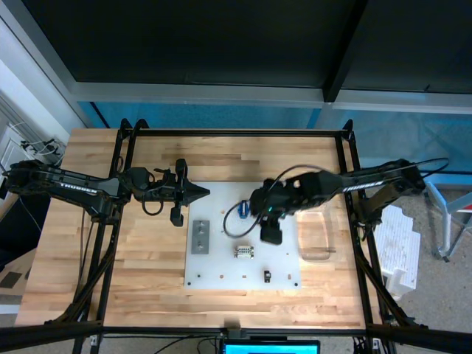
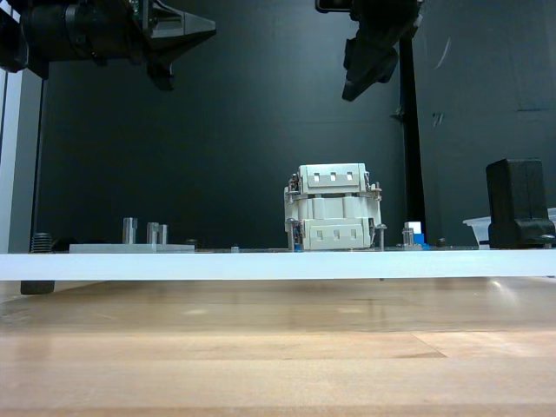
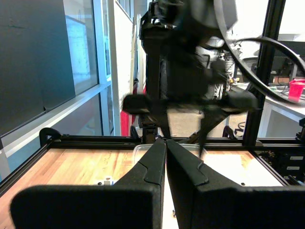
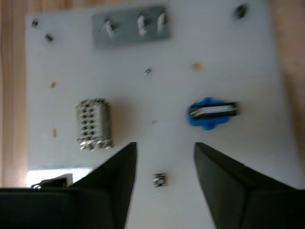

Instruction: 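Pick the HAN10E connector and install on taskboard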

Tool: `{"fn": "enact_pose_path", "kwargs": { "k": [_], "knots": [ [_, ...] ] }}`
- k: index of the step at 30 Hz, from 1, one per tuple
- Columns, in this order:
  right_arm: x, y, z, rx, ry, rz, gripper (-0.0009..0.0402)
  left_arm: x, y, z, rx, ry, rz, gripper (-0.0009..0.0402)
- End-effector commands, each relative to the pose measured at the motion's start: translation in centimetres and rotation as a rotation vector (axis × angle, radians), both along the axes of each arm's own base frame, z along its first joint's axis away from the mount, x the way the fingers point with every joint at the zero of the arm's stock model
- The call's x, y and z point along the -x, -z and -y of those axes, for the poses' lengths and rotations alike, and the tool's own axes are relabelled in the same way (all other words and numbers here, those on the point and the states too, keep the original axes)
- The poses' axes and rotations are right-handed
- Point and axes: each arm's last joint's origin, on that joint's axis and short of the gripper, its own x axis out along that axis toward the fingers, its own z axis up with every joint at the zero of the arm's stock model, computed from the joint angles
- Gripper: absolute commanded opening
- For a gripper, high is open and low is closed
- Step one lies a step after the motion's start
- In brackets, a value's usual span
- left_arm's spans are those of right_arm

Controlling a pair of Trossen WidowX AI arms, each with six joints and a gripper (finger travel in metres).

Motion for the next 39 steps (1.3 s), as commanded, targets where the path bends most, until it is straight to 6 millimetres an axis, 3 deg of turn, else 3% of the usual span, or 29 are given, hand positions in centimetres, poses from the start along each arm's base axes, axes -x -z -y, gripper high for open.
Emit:
{"fn": "enact_pose_path", "kwargs": {
  "k": [1, 7, 23, 39],
  "knots": [
    [1.1, -1.2, 1.4, 0.017, -0.001, 0.08, 0.0092, 0.0, 0.0, 0.0, 0.0, 0.0, 0.0, 0.0001],
    [3.1, -2.6, 2.8, 0.08, -0.049, 0.2, -0.0005, 0.0, 0.0, 0.0, 0.0, 0.0, 0.0, 0.0001],
    [5.6, -0.9, 3.9, 0.094, -0.009, 0.691, 0.0, 0.0, 0.0, 0.0, 0.0, 0.0, 0.0, 0.0001],
    [6.9, 1.5, 3.9, 0.054, 0.007, 0.958, 0.0, 0.0, 0.0, 0.0, 0.0, 0.0, 0.0, 0.0001]
  ]
}}
